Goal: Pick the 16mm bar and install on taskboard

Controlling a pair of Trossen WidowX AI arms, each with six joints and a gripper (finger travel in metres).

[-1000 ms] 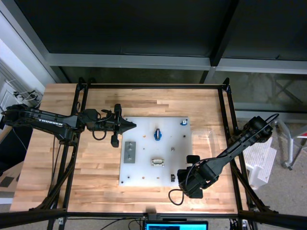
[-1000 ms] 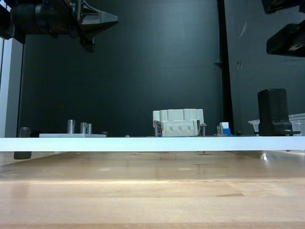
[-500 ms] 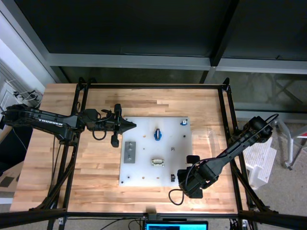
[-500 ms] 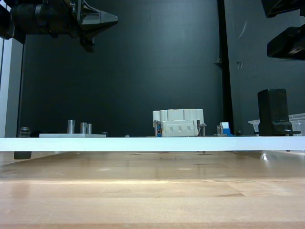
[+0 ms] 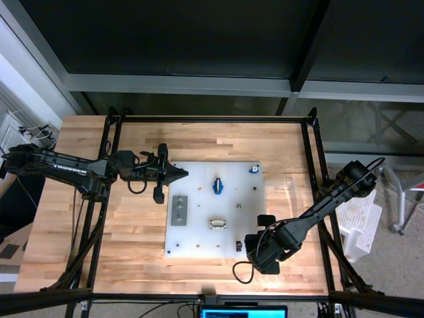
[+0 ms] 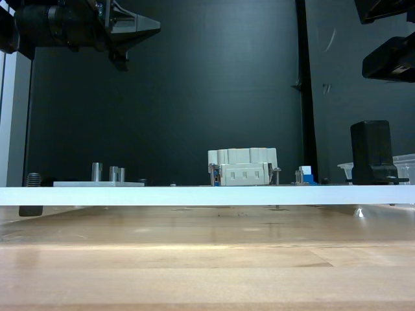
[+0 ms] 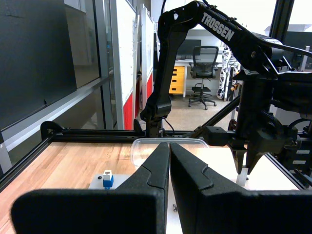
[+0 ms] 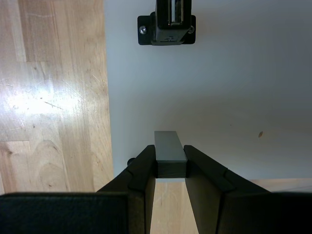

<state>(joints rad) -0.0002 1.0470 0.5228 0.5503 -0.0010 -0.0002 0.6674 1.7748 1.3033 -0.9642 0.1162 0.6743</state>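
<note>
16mm bar (image 8: 170,146): likely stiff, light, slippery; right end effector (image 8: 170,158) clamps its sides over 5 o'clock corner of taskboard (image 8: 219,87); left end effector (image 7: 169,151) closed, at 10 o'clock.

the taskboard (image 5: 199,232) lies flat mid-counter (image 5: 79,232), carrying a block (image 5: 179,209) by its left edge, a knob (image 5: 218,186) behind its centre, a connector (image 5: 217,225) in front of its centre, a small fitting (image 5: 252,169) at the far right corner and a square part (image 5: 238,246) near the front right corner. the left claw (image 5: 184,173) hangs high over the board's far left corner, pointing right. the right claw (image 5: 257,246) is over the front right corner, just right of the square part, with the 16mm bar (image 8: 170,146) between its fingers, and a tray (image 7: 139,145) sits on the counter right of the board.
</note>
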